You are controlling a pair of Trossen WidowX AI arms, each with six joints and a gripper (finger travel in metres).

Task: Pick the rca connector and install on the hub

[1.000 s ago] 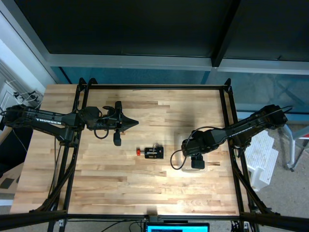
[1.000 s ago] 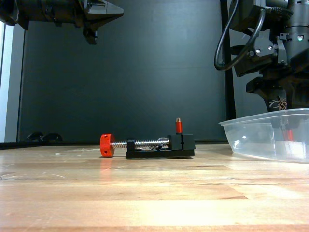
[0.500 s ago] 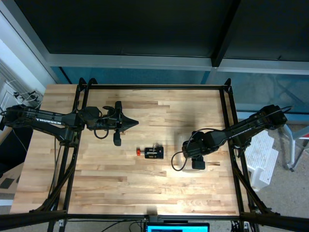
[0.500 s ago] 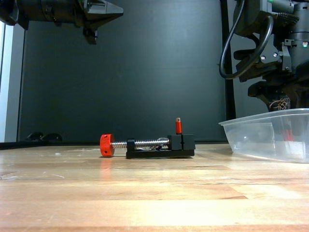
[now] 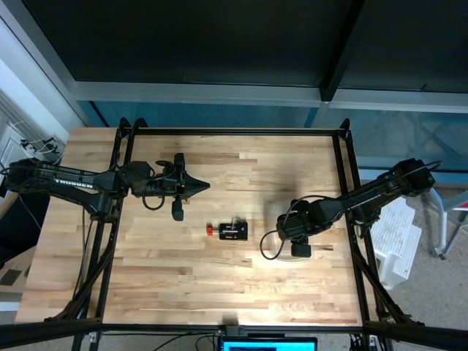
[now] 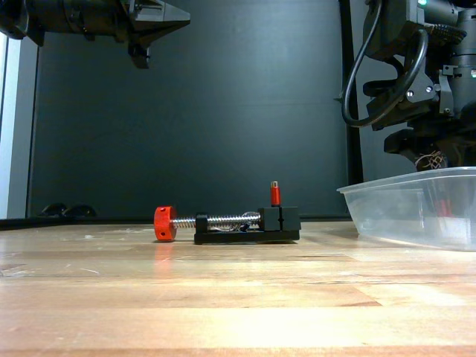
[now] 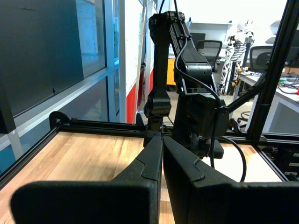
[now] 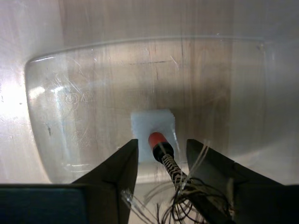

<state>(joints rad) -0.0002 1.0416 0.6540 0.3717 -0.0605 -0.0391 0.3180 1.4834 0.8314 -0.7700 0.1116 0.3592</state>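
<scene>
With left gripper (image 7: 162, 140) high at left, jaws together, and right gripper (image 8: 161, 148) over the right tray (image 6: 387, 204), jaws apart, pinch the light, slippery rca connector (image 8: 159, 141) inside by its stiff barrel.

— What sits on the worktop (image 5: 219, 278)?
— A clear plastic tray (image 6: 401, 212), toward the right side, with a small white cube (image 8: 152, 122) lying on its floor. A black frame (image 5: 234, 131) borders the wood.

Hub (image 5: 234, 232) between left gripper (image 5: 205, 186) and right gripper (image 8: 161, 143) over tray (image 6: 394, 208)
</scene>
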